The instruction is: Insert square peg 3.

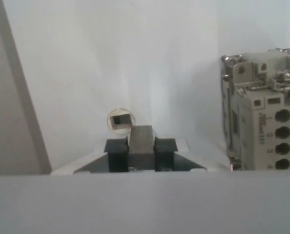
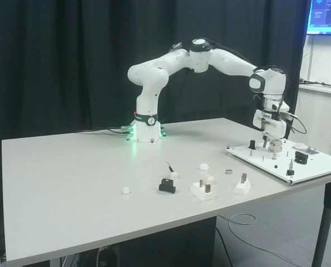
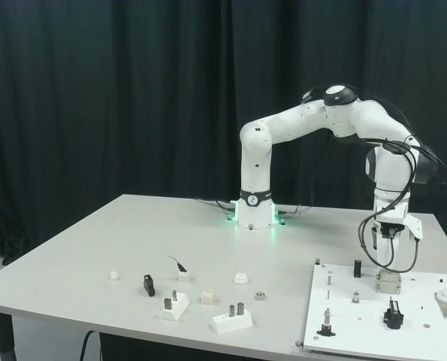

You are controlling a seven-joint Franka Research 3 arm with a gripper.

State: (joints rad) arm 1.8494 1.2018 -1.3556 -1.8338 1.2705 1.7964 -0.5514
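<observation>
Grey square metal peg [image 1: 141, 140] pinched betw. two black fingertips of gripper [image 1: 141, 152], hanging just above white assembly board [image 1: 76, 73], tip beside square hole w/ round rim [image 1: 120, 120]. Grey multi-pin connector block [image 1: 264, 112] stands nearby on same board.

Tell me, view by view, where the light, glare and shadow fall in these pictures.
Wrist view: the white board is washed out by even glare, while the square hole reads dark and the peg sits between the black fingers. First room view: a bright monitor glows in the corner, and green light shows at the arm's base. Second room view: black curtains behind, table evenly lit.
</observation>
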